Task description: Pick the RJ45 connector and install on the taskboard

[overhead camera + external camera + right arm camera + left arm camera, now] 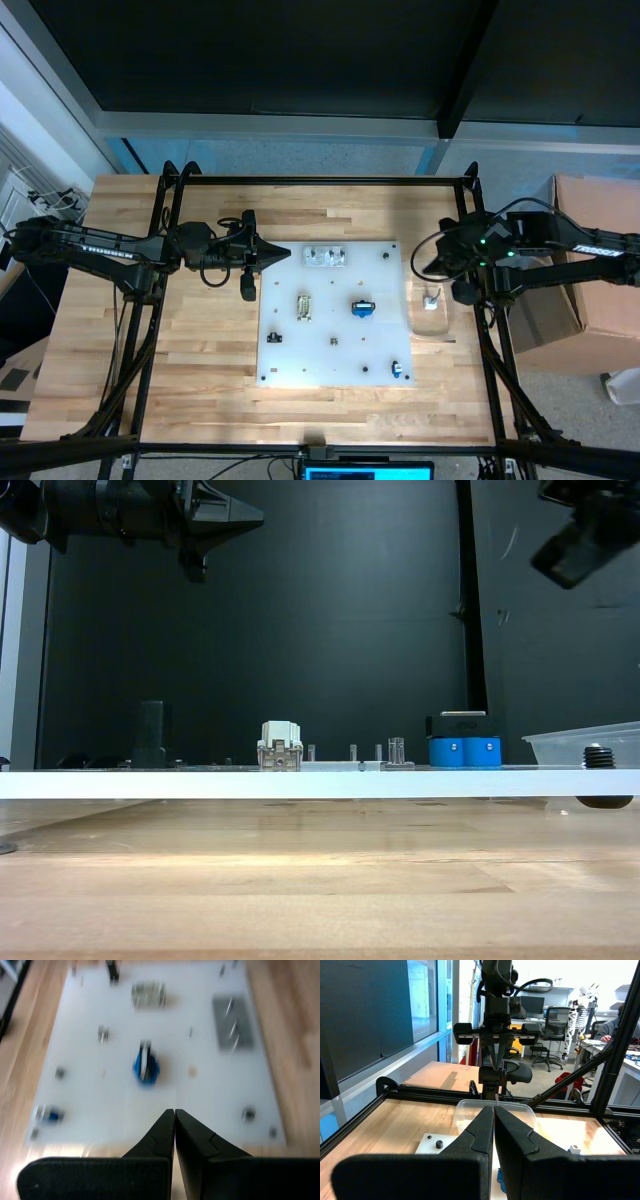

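Pale wood-plank table (150,340), black metal frame (320,181), dark backdrop. Glossy white board (300,350) mid-table. RJ45 (431,298) lies free in a clear plastic tray (430,327) just R of the board. My L gripper (494,1108) is high over the board's L edge, fingers together, empty. R gripper (174,1111) is high by the tray, same.

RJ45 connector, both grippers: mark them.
RJ45 connector (431,298): high view, body, free in clear tray (429,325).
left gripper (494,1108): left wrist view, shut fingertip seam, at taskboard (330,365) left edge.
right gripper (174,1111): right wrist view, shut fingertip seam, near taskboard right edge.
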### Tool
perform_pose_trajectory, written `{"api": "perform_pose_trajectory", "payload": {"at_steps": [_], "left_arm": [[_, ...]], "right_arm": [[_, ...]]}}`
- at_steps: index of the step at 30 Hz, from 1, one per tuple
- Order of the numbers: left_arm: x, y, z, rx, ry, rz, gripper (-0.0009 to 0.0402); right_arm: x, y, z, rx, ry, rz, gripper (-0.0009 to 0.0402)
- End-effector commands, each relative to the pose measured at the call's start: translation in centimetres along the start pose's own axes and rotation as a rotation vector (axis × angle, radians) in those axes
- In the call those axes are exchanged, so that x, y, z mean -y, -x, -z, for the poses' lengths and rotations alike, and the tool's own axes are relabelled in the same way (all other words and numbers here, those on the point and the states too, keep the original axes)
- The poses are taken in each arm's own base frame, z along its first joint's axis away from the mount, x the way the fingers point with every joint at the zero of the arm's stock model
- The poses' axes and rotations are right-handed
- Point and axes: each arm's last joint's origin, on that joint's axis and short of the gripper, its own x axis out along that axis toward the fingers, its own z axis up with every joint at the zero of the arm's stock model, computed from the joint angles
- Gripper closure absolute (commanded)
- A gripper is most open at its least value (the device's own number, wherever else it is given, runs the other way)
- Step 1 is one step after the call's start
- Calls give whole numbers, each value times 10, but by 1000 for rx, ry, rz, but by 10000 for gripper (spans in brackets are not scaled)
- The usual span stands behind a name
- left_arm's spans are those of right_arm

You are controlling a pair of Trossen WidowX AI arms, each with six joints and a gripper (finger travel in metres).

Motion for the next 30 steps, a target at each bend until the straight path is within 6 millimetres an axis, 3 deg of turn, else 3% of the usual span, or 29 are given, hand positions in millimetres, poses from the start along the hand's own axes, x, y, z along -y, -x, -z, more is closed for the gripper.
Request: {"api": "perform_pose_trajectory", "payload": {"at_steps": [1,9,26,30], "left_arm": [[0,0,0,0,0,0,393],[0,0,0,0,0,0,393],[0,0,0,1,0,0,393],[0,0,0,0,0,0,393]], "right_arm": [[-2,9,11,-129,-5,-7,394],[-3,16,31,-352,-8,3,393],[-4,16,33,-379,17,-4,390],[-3,7,33,-420,5,-3,374]]}}
